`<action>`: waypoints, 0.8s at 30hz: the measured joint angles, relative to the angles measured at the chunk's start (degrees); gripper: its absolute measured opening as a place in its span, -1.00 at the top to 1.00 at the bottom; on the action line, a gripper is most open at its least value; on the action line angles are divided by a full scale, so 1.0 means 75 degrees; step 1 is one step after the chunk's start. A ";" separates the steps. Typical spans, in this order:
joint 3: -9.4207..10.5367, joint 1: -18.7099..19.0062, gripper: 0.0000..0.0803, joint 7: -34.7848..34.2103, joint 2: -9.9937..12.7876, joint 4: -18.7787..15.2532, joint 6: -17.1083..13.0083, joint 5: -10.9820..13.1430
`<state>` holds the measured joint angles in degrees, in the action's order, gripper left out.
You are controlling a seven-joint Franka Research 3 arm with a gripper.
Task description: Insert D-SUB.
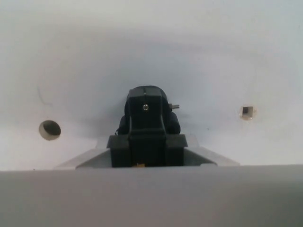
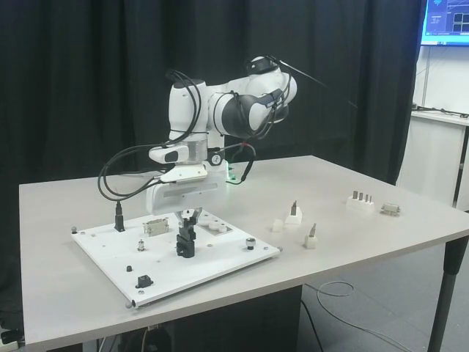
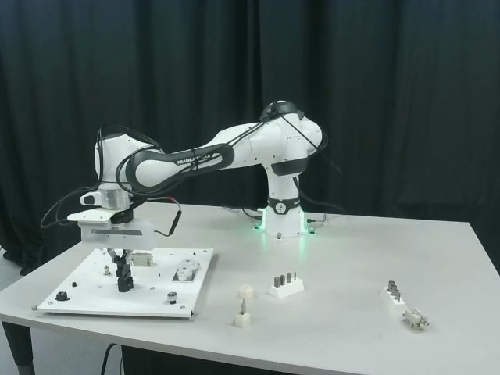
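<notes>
**Black connector held upright over the white board**

Nearest the wrist camera sits a grey, blurred edge, and beyond it the gripper (image 1: pixel 146 158) is clamped on the D-SUB connector (image 1: pixel 147 111). Its 2 fingers press against the connector's lower sides.

The connector is black, with a rounded hood, 1 small screw in its face and a thin pin jutting from one side. It stands upright, directly below the gripper (image 2: pixel 189 217) and between the fingertips, its lower end (image 2: pixel 184 246) at the surface of the white board (image 2: pixel 110 253); whether it touches the board cannot be told.

On the board, a round hole (image 1: pixel 49 129) and a small square hole (image 1: pixel 247 111) lie to either side of the connector, well apart from it. Just behind the connector on the board stands a grey socket block (image 2: pixel 154 227).
</notes>
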<state>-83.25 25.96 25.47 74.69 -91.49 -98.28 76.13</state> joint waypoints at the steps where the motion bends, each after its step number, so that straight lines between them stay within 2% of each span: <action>1: 0.0000 -0.0001 0.63 0.0000 0.0000 0.0000 0.0000 0.0000; 24: -0.0015 -0.0042 0.63 0.0068 -0.0004 -0.0016 0.0093 -0.0012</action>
<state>-83.36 25.65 25.98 74.66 -91.61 -97.58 76.04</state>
